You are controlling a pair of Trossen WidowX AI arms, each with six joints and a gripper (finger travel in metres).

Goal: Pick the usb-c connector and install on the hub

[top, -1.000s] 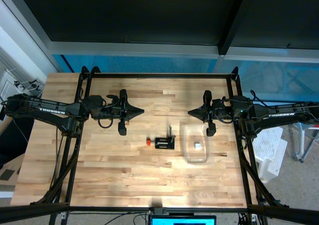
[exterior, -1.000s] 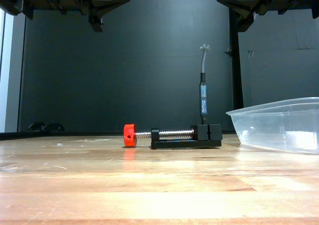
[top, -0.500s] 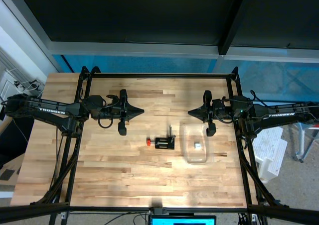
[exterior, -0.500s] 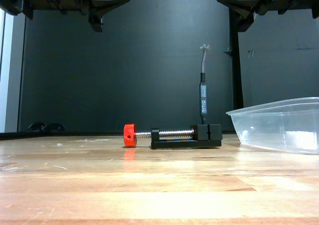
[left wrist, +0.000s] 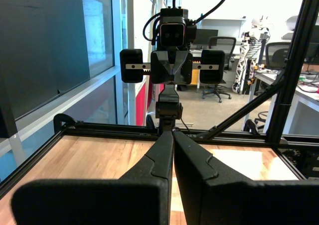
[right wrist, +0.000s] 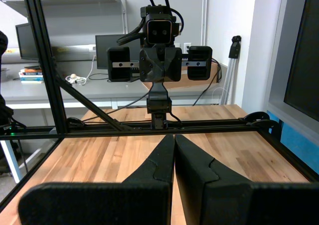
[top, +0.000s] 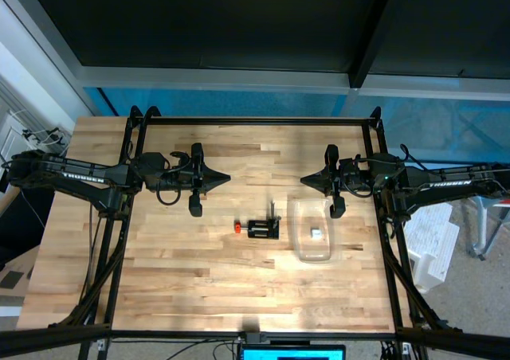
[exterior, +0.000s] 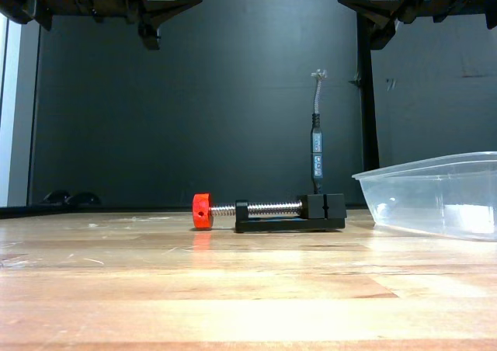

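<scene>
Near the bench's middle, the hub (top: 263, 229) lies parallel to the near edge, its orange knob pointing left. Just to its right, a clear tray (top: 306, 250) holds a small pale piece, probably the usb-c connector (top: 316, 233). Farther back and raised high, the right end effector (top: 304, 180) is the nearer one, with the connector nearward and below it. The left end effector (top: 225, 178) faces it. Both are level, closed and empty.

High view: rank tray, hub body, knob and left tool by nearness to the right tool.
1. Tray, roughly under the right tool, which hangs right of centre.
2. Hub body, table centre.
3. Knob, hub's left end; left tool, raised opposite at left: too close to call.
</scene>
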